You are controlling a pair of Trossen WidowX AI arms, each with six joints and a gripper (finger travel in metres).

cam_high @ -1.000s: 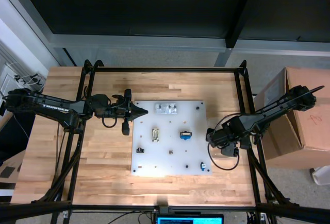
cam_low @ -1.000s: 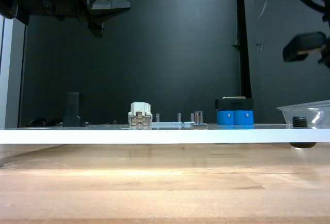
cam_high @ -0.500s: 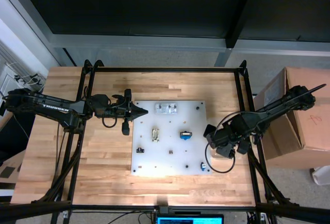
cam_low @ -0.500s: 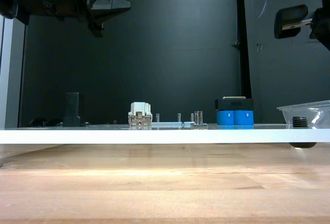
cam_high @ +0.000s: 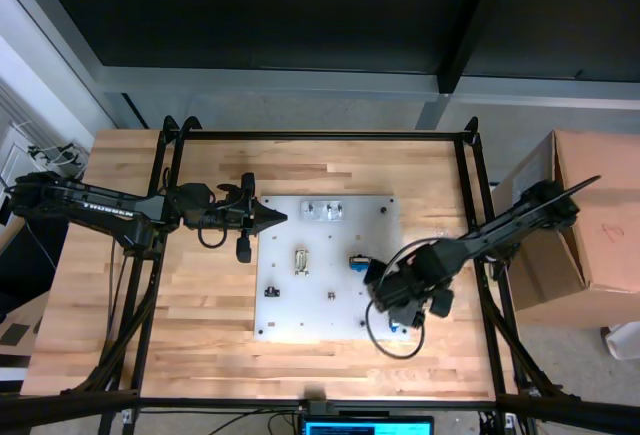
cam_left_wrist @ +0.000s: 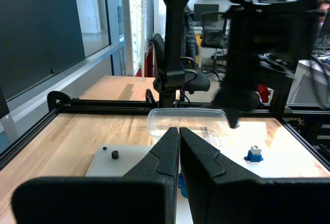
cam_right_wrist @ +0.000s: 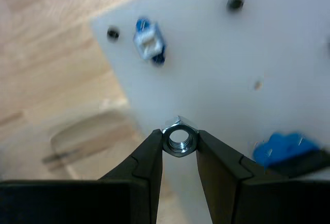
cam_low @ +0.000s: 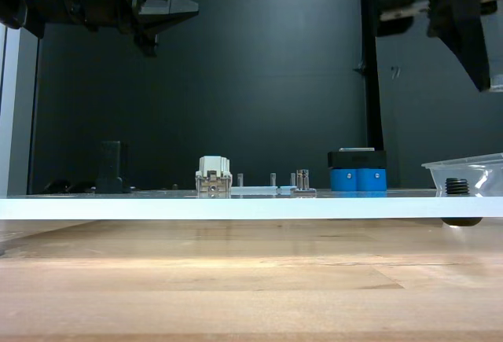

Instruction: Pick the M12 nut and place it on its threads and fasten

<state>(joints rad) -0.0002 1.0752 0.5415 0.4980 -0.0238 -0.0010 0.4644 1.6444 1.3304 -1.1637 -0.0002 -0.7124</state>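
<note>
A small silver nut (cam_right_wrist: pixel 179 140) sits pinched between the fingers of my right gripper (cam_right_wrist: pixel 179 142), its threaded hole facing the camera. It hangs well above the white board (cam_right_wrist: pixel 216 74), held clear of it. From above, the right gripper (cam_high: pixel 376 294) is over the board's near right part. The black ribbed stud (cam_low: pixel 457 186) stands bare, its ribs showing, in front of the clear tray (cam_low: pixel 471 171). High on the right of the low view hangs the right gripper (cam_low: pixel 479 81). My left gripper (cam_high: pixel 279 217) is shut on nothing, high above the board's far left edge (cam_low: pixel 192 5).
On the board stand a blue block (cam_low: pixel 357 177), a white connector (cam_low: pixel 214 177), thin silver posts (cam_low: pixel 302 178) and a small blue-white connector (cam_right_wrist: pixel 149 41). A cardboard box (cam_high: pixel 590 225) stands beyond the table's right edge. The black frame rails (cam_high: pixel 315 136) ring the table.
My right arm has swung left and toward the near edge, from beside the board's right edge to over its near right part, carrying the nut. The left arm has not moved.
</note>
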